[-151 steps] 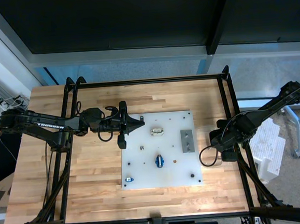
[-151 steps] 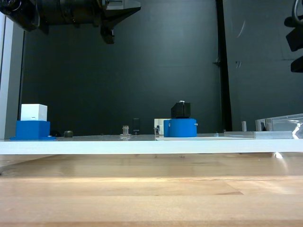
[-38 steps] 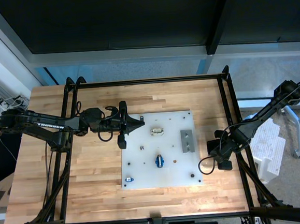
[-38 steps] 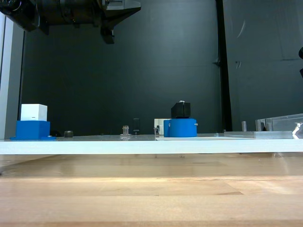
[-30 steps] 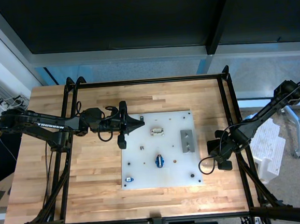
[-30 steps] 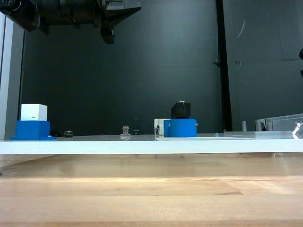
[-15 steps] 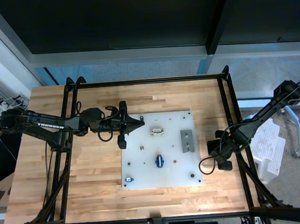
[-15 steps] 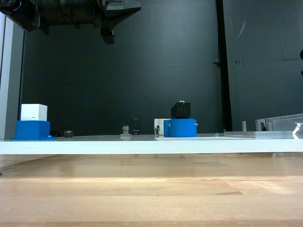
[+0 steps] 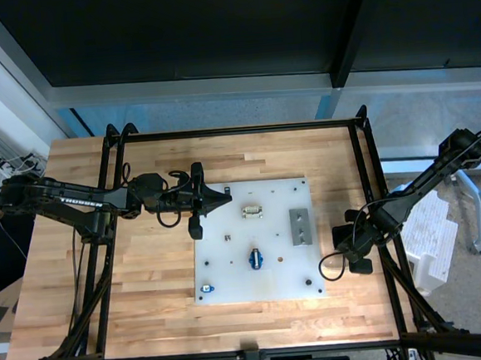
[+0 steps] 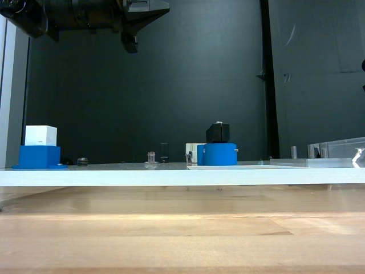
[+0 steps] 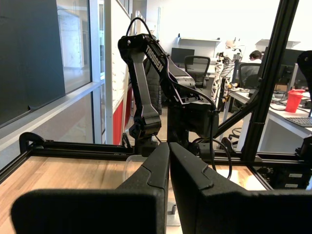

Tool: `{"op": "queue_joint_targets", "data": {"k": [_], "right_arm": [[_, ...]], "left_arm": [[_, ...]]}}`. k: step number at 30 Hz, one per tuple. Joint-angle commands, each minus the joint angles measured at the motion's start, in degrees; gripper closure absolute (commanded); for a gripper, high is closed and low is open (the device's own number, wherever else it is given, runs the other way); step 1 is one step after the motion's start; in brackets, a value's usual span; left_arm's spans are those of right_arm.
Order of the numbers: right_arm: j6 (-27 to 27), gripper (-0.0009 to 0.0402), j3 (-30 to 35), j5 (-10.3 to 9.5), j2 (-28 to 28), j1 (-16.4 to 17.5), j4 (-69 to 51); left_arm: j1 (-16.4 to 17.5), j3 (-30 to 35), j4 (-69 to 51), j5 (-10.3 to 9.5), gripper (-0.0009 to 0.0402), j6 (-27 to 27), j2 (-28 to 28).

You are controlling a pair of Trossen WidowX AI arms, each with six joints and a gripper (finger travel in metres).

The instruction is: Pick the 16mm cylinder and install on the taskboard

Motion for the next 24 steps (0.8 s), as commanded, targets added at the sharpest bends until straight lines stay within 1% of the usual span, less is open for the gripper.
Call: {"op": "queue_joint_targets", "data": {"k": [1,12,14,18,24], "right_arm": [[0.0,0.0393,0.02,0.09,0.0,0.04,-0.02],[0.0,0.0393,0.02,-0.07,-0.02,0.15,-0.04],[-0.02,0.0393,0.11,-0.87,-0.02,0.15,-0.11],[-0.04,0.0393,1.27,-1.31,-0.02,0.17,-1.66],[-0.5,0.0393,3.82,-1.09,-0.02,0.2,-5.01]], "left_arm": [[0.02,0.02,0.0,0.0,0.0393,0.02,0.0],[0.0,0.02,0.0,0.0,0.0393,0.0,0.0],[0.02,0.02,0.0,0.0,0.0393,0.0,0.0],[0.02,0.02,0.0,0.0,0.0393,0.02,0.0],[0.02,0.02,0.0,0.02,0.0393,0.0,0.0]]}}
